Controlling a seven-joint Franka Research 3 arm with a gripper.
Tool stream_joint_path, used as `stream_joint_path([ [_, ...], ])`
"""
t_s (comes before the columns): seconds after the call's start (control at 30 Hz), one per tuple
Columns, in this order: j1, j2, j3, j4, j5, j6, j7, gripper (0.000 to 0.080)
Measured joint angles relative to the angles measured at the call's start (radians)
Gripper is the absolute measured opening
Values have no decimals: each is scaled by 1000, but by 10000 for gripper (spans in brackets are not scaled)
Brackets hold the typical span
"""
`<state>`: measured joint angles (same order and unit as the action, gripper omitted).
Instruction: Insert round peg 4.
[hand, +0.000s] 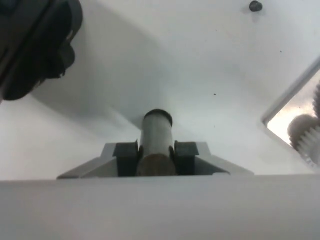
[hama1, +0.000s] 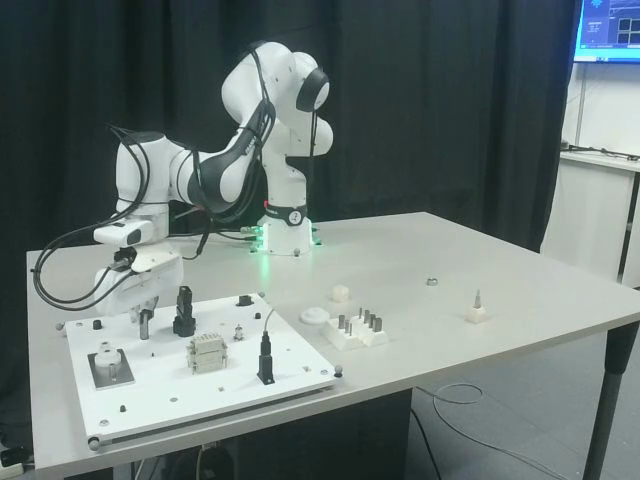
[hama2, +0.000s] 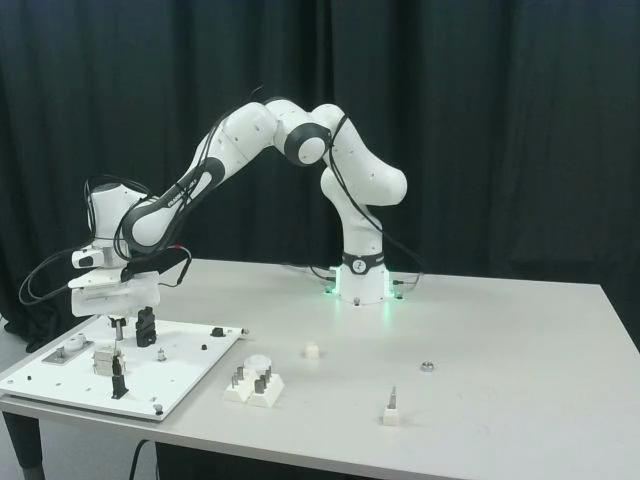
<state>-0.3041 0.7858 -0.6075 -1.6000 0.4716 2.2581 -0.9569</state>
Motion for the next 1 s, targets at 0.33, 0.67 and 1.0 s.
stream_joint_path([
  [0.33,3,0,1,-2,0,10,0,151],
  [0.67,3,0,4,-10,3,49,0,151],
  [1.0,3,-1,3,-12,3,50,5,151],
])
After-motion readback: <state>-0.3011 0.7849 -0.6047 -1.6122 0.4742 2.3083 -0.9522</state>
